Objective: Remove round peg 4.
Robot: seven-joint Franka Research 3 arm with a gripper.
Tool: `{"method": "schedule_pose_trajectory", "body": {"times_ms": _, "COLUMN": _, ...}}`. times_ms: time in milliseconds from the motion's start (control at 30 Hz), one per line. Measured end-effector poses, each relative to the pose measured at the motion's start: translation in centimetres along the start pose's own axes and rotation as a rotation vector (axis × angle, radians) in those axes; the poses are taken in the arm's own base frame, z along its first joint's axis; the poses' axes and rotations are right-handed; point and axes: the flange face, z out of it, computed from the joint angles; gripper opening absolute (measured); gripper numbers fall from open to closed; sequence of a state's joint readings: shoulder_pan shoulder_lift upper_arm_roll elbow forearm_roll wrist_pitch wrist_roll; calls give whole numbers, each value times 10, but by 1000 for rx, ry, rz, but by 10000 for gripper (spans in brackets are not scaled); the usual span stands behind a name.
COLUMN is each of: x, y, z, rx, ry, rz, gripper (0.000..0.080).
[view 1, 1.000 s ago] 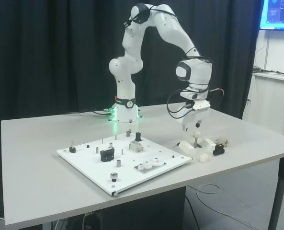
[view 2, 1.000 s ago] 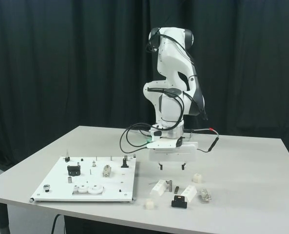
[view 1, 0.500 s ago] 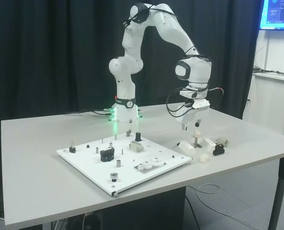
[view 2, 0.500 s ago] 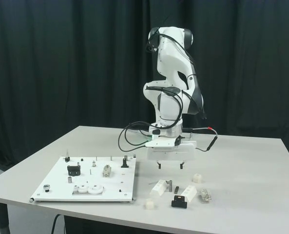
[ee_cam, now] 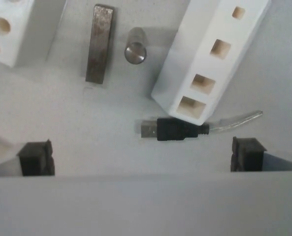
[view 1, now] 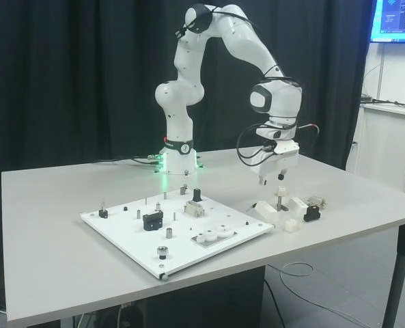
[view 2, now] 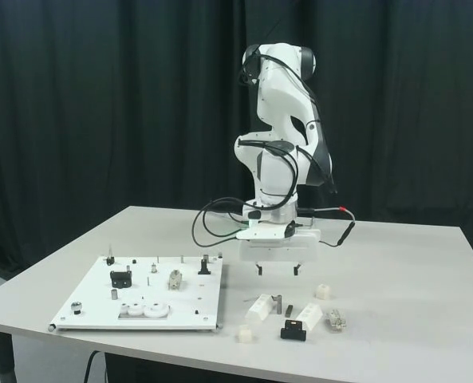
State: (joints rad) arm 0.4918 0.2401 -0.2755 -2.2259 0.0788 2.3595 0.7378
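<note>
On the grey table [view 1: 65,219], to the right of the white board [view 1: 182,253], the white arm [view 1: 219,41] held its gripper [view 2: 277,271] in the air above a small group of loose parts. Its two black fingertips [ee_cam: 36,157] stood wide apart, with nothing between them, clear of everything below.

Under the gripper, the round metal peg [ee_cam: 135,46] stood upright on the table, off the board. It sat between a flat metal bar [ee_cam: 99,43] on one side and a long white block [ee_cam: 212,54] with a row of square holes on the other, close to both but touching neither as far as the wrist view showed. Another white block [ee_cam: 17,29], with round holes, lay beyond the bar. A black plug [ee_cam: 173,130] on a thin cable lay just beside the end of the long block.

From the first room view, a small black part [view 1: 312,214] and a small white cube [view 1: 291,224] rested near the table's front right edge. The board carried two white gears [view 1: 214,236], a black clamp [view 1: 152,220] and several short pins.
</note>
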Motion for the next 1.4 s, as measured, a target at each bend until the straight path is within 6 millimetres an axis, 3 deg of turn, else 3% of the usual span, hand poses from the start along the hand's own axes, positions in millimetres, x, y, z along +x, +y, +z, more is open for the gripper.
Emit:
{"method": "schedule_pose_trajectory", "body": {"times_ms": 300, "x": 11, "y": 4, "z": -8, "rx": -11, "ry": 24, "rz": -5, "gripper": 800}}
{"method": "schedule_pose_trajectory", "body": {"times_ms": 633, "x": 51, "y": 25, "z": -31, "rx": -35, "ry": 110, "rz": 5, "gripper": 800}}
{"method": "schedule_pose_trajectory", "body": {"times_ms": 867, "x": 91, "y": 52, "z": -52, "rx": -45, "ry": 170, "rz": 16, "gripper": 800}}
{"method": "schedule_pose_trajectory", "body": {"times_ms": 1133, "x": 145, "y": 97, "z": -73, "rx": -40, "ry": 213, "rz": 21, "gripper": 800}}
{"method": "schedule_pose_trajectory", "body": {"times_ms": 1400, "x": 195, "y": 143, "z": -80, "rx": -39, "ry": 235, "rz": 44, "gripper": 800}}
